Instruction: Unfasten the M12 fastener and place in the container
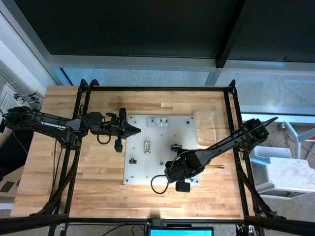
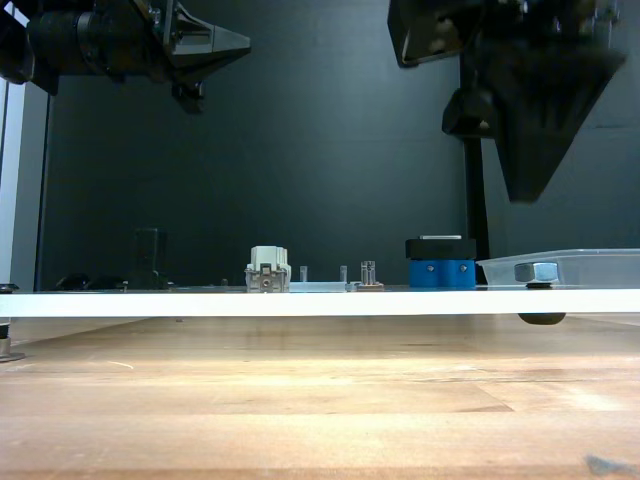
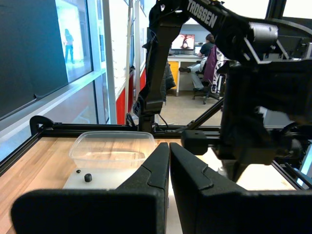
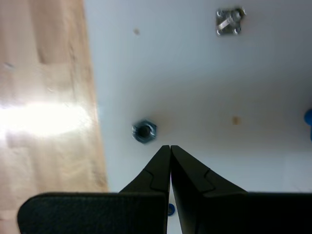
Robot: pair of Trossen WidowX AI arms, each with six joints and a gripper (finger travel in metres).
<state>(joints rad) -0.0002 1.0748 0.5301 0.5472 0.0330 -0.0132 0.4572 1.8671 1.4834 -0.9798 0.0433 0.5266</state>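
The M12 nut [image 2: 535,271] sat on its stud at the low view's lower right, not yet unfastened; the clear container [image 1: 206,128] looked empty. The right gripper [image 4: 170,146] hung above the nut, fingers closed on nothing. The left gripper [image 3: 169,145], likewise closed and empty, hovered at upper left.

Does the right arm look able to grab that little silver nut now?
Probably yes: the right gripper hangs above the nut, slightly to one side, with nothing between them, though its jaws are shut and would have to open first. The left gripper, also shut, hangs high at the left side.
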